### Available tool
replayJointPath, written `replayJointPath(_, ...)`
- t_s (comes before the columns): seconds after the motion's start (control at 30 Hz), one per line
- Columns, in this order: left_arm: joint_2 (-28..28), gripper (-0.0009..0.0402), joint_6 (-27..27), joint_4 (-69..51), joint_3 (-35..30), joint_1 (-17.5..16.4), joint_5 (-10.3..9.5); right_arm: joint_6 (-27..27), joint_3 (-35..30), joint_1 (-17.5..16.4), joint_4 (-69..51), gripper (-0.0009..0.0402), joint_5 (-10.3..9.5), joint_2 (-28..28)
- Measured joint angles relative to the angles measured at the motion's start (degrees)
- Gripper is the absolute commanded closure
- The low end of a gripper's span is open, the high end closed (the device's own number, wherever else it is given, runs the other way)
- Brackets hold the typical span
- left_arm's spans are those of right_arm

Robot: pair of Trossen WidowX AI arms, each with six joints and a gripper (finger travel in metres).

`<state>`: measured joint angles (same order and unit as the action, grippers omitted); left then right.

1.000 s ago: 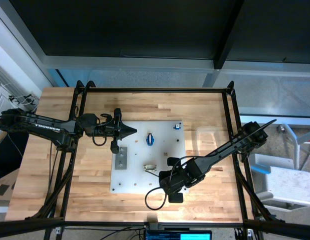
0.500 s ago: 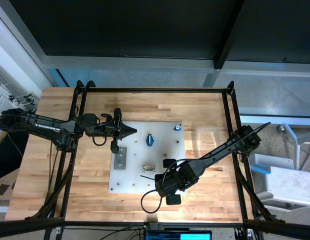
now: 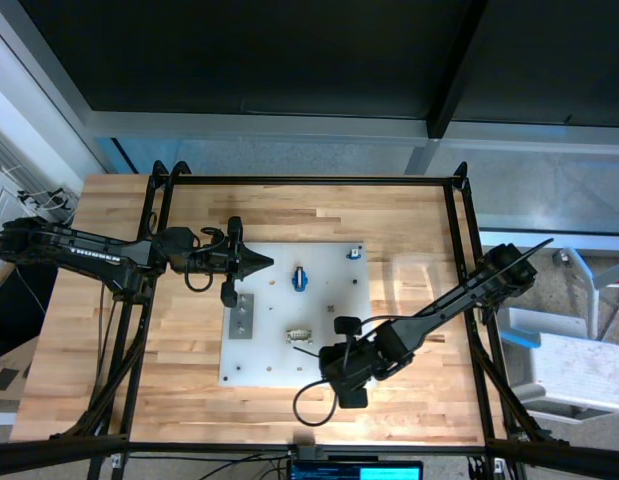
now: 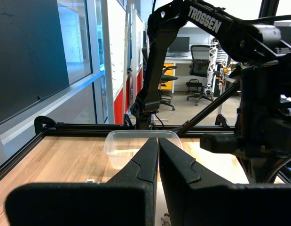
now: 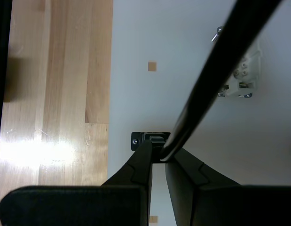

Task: Remove the USB connector from the USB hub and place in the container

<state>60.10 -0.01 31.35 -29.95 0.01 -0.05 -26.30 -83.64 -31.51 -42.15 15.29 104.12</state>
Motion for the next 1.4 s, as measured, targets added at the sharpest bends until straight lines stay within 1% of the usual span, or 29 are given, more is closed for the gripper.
replayJointPath(0.1, 0.00, 0.0392, 0.00, -0.02, 0.00, 0.00, 0.00, -0.79, 2.54, -0.57, 3.04, 0.0393, 1.22, -2.36)
replayJointPath(0.17, 0.00, 0.0392, 0.00, -0.02, 0.00, 0.00, -0.02, -1.11, 3.37, -0.74, 3.87, 0.0393, 1.33, -3.41)
replayJointPath(0.3, 0.00, 0.0392, 0.00, -0.02, 0.02, 0.00, 0.00, -1.20, 4.37, -0.96, 3.43, 0.0393, 0.50, -3.67)
replayJointPath(0.5, 0.00, 0.0392, 0.00, -0.02, 0.00, 0.00, -0.02, -1.22, 4.26, -1.03, 3.15, 0.0393, -0.17, -4.66)
replayJointPath(0.6, 0.00, 0.0392, 0.00, 0.00, 0.02, 0.00, -0.02, -1.33, 4.31, -1.03, 1.73, 0.0393, -1.57, -5.53)
replayJointPath(0.67, 0.00, 0.0392, 0.00, -0.02, 0.00, 0.00, -0.02, -1.79, 4.31, -1.01, 0.74, 0.0393, -2.12, -6.45)
replayJointPath(0.8, 0.00, 0.0392, 0.02, 0.00, 0.00, 0.00, 0.00, -2.91, 4.31, -0.96, -3.02, 0.0393, -4.11, -8.41)
replayJointPath(0.83, 0.00, 0.0392, 0.00, 0.00, 0.02, 0.00, 0.00, -3.02, 4.35, -0.96, -3.87, 0.0393, -4.28, -9.01)
replayJointPath(1.03, 0.00, 0.0392, 0.00, 0.00, 0.02, 0.00, 0.00, -3.50, 5.05, -0.90, -8.46, 0.0393, -4.42, -13.09)
replayJointPath(1.4, 0.00, 0.0392, 0.02, 0.00, 0.00, 0.00, 0.00, -4.35, 13.90, -0.33, -8.66, 0.0393, -4.42, -23.10)
